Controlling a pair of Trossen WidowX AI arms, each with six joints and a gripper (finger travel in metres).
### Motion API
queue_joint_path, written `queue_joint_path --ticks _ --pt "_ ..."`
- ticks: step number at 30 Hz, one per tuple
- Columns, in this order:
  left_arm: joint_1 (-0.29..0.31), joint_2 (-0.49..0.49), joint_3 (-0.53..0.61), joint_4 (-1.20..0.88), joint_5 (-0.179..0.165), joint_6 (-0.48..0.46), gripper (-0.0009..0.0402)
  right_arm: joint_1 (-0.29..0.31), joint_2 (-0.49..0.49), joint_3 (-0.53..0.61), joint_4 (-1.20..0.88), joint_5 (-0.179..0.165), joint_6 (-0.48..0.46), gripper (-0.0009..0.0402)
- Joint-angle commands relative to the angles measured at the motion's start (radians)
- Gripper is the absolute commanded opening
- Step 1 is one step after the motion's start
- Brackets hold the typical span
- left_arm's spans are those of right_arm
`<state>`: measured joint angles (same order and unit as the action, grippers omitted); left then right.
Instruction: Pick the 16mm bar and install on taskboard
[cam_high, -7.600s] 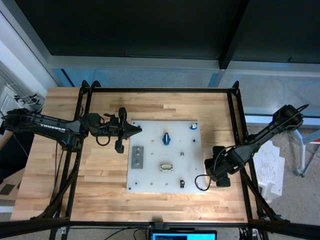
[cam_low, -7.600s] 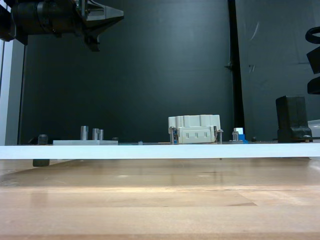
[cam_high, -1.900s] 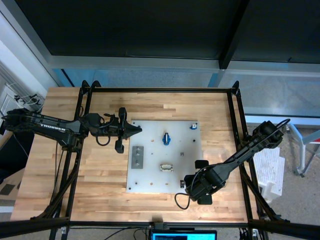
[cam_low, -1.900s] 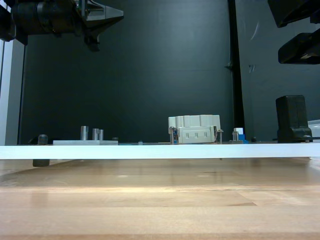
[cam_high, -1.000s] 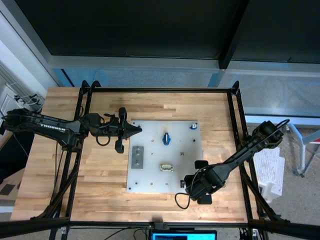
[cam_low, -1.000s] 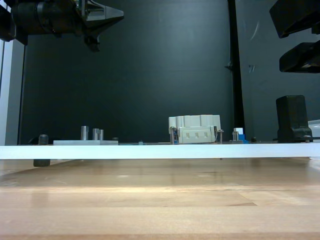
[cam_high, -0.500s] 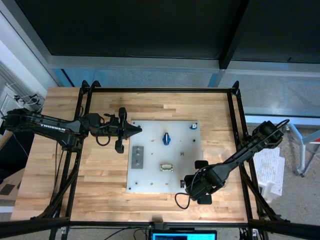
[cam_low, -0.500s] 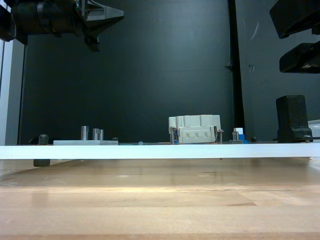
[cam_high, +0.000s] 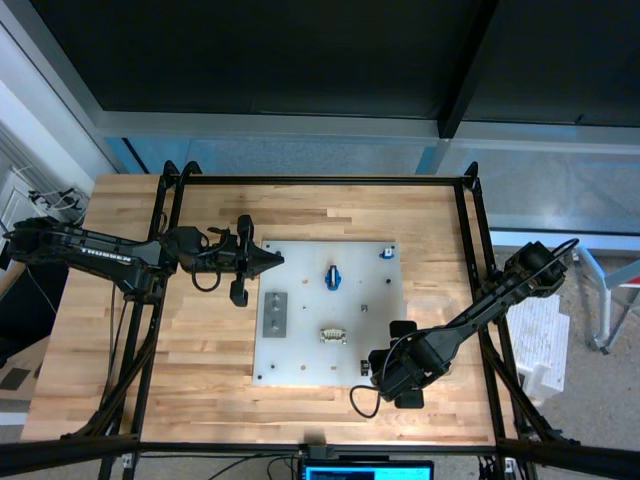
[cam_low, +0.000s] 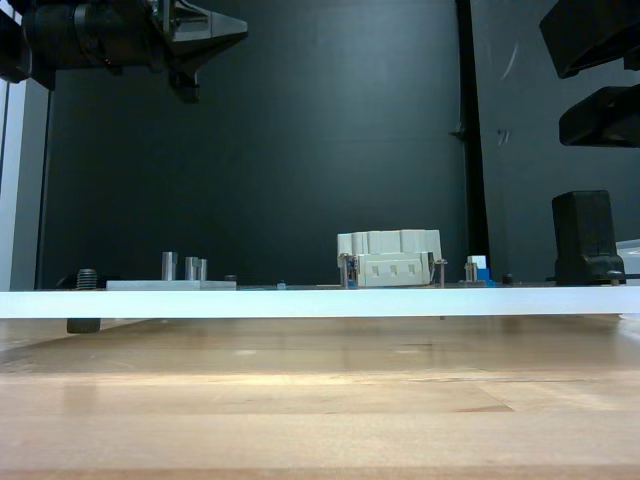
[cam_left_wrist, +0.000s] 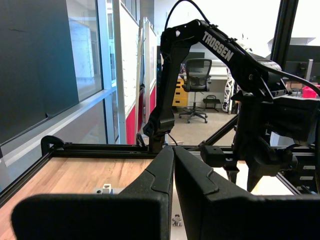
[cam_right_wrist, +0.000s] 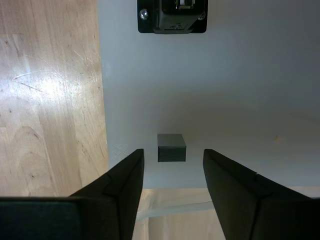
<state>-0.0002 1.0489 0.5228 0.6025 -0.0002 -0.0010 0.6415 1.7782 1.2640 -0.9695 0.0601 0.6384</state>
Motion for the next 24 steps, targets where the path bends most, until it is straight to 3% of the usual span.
queue_joint_path --ticks 1,14,24 --pt "0.000 0.000 0.000 0.000 0.000 0.000 0.0000 0.000 -0.002 0.001 0.002 0.000 0.001 0.0187" --pt "0.000 0.000 0.000 0.000 0.000 0.000 0.0000 0.000 -0.052 0.033 -0.029 0.001 0.000 0.0230" --pt "0.000 0.000 0.000 0.000 0.000 0.000 0.0000 0.000 -0.101 0.036 -0.060 0.001 0.000 0.0236"
